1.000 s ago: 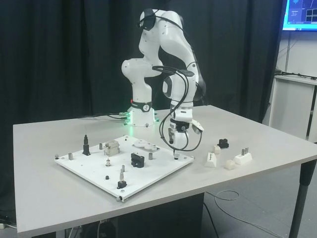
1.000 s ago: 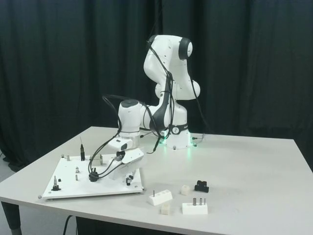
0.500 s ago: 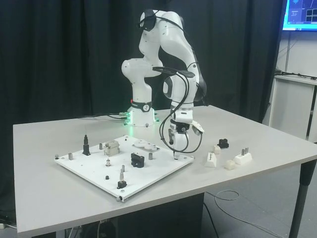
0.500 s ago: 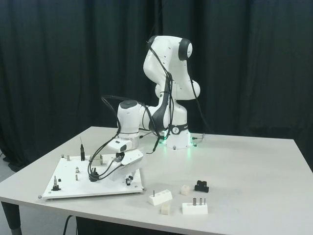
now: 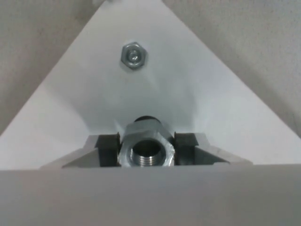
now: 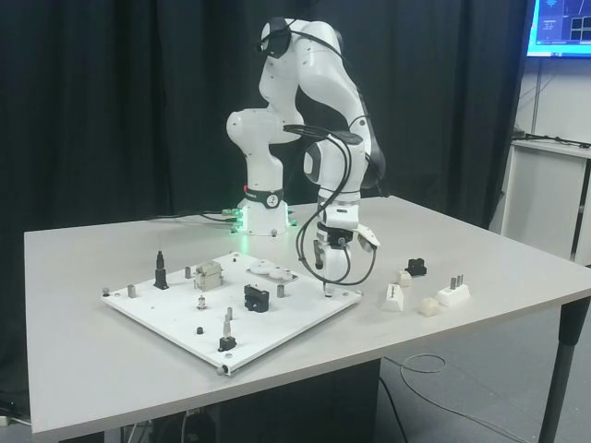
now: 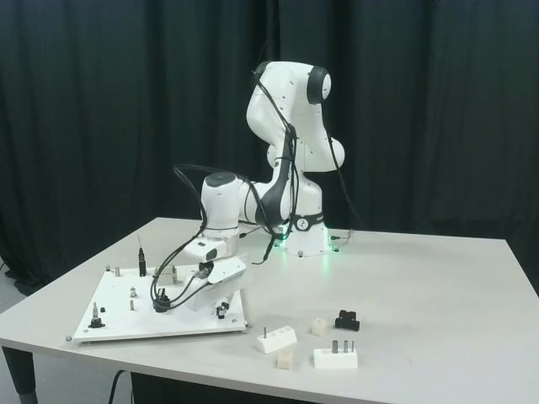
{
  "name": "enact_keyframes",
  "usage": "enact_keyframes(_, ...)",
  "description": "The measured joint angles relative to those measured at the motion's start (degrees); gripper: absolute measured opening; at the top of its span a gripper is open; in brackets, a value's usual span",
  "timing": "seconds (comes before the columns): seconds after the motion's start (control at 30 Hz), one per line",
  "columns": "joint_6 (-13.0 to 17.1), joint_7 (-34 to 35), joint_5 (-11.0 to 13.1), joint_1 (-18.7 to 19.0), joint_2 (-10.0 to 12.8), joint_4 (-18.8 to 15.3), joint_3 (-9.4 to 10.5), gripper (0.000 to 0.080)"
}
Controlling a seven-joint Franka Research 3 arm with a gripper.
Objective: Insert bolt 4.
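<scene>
Bolt 4 at board corner

I see the gripper (image 5: 146, 149) clamped on the bolt (image 5: 146, 149), hex head up, over the white board (image 5: 155, 101) near its corner; a hex nut (image 5: 133, 55) sits beyond

The white arm rises from its base, folds over at the elbow and drops its forearm steeply, wrist pointing straight down. The pincer (image 5: 146, 151) hangs low, its two black fingers (image 5: 109, 149) closed at three and nine o'clock around a metal piece.
</scene>
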Motion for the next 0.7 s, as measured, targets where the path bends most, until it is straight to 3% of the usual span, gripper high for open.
enact_keyframes(0.23,0.0,0.0,1.0,-0.1,0.0,0.0,-0.02,0.0243)
enact_keyframes(0.7,-0.2,0.1,6.1,-0.6,0.0,0.0,-0.36,0.0243)
